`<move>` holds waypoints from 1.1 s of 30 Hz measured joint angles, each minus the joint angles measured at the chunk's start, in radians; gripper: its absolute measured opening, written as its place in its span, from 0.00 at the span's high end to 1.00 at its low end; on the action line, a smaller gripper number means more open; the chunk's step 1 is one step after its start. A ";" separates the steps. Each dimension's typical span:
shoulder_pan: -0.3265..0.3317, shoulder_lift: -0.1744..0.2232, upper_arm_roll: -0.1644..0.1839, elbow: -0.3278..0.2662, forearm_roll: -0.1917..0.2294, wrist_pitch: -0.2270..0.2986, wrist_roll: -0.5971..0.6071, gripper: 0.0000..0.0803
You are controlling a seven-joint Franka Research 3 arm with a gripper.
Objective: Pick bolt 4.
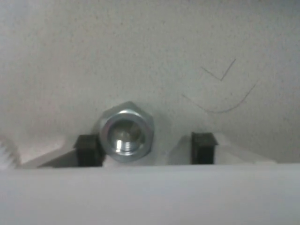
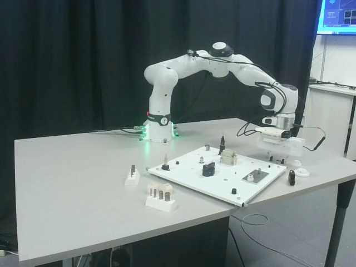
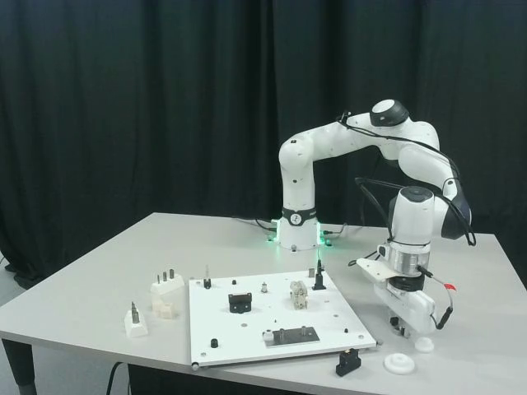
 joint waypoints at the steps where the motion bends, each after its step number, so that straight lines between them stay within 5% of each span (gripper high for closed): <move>1: -0.001 0.000 0.000 0.000 0.001 0.001 0.000 0.39; 3: -0.001 0.000 0.001 0.000 0.003 0.001 -0.001 0.39; 4: -0.001 0.000 0.001 0.000 0.003 0.001 -0.001 0.63; 9: -0.002 0.000 0.001 0.000 0.005 0.002 -0.002 0.63; 10: -0.002 0.000 0.001 0.000 0.006 0.002 -0.003 0.72; 33: -0.003 -0.049 -0.047 0.005 0.003 -0.042 -0.029 0.72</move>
